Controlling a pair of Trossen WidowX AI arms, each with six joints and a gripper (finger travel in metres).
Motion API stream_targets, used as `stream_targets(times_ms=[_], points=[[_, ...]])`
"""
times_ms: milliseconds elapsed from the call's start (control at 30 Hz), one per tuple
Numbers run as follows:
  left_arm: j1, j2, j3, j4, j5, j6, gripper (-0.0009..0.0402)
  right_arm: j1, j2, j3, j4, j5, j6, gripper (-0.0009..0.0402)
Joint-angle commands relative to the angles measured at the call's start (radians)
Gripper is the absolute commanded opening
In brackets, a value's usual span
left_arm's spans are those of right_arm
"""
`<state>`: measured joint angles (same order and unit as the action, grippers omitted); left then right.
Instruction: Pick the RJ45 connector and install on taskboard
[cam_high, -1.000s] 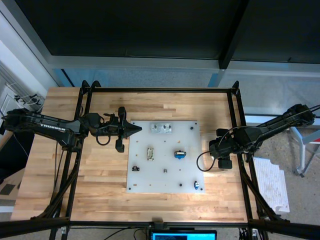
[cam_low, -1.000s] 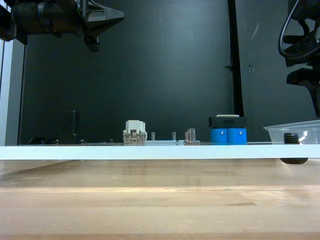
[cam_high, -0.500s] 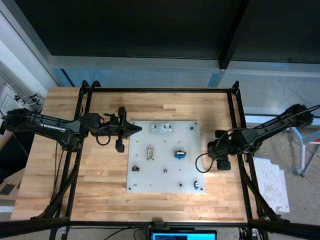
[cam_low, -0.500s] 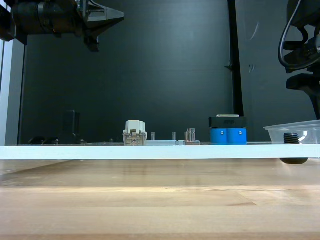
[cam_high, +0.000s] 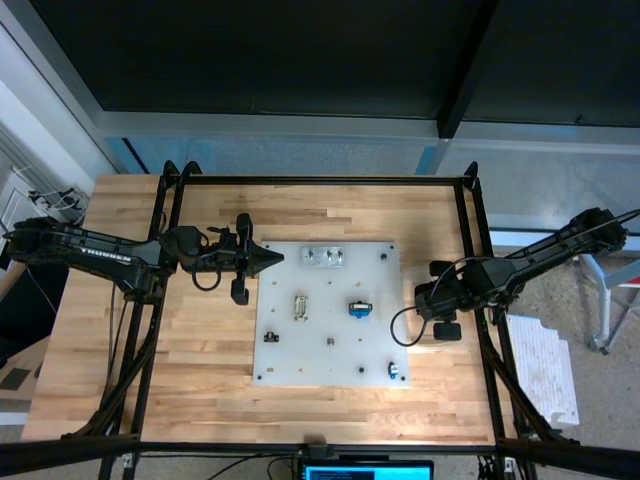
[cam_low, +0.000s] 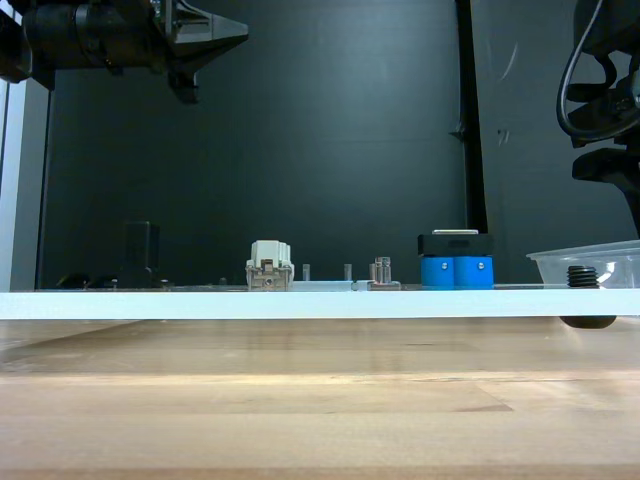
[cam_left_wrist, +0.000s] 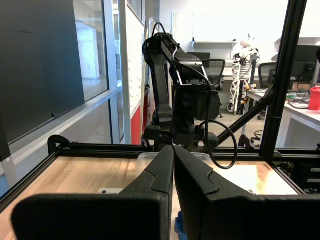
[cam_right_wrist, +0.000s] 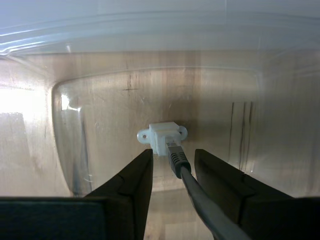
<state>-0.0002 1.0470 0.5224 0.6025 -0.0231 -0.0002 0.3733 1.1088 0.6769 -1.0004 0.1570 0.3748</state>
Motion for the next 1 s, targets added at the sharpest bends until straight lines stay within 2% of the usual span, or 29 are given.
stream_targets(times_ms=[33, 667, 933, 1000], points=[[0.0, 0.0, 0.0, 0.0, 0.0, 0.0, 0.0, 0.0, 0.0, 0.0, 0.0, 0.0, 0.001, 0.0094], [0.0, 0.0, 0.0, 0.0, 0.0, 0.0, 0.0, 0.0, 0.013, 0.0, 0.0, -0.001, 0.0, 0.0009], [0.0, 0.0, 0.0, 0.0, 0.0, 0.0, 0.0, 0.0, 0.012, 0.0, 0.0, -0.002, 0.0, 0.0], [0.0, 0.0, 0.0, 0.0, 0.0, 0.0, 0.0, 0.0, 0.01, 0.002, 0.0, -0.011, 0.0, 0.0]])
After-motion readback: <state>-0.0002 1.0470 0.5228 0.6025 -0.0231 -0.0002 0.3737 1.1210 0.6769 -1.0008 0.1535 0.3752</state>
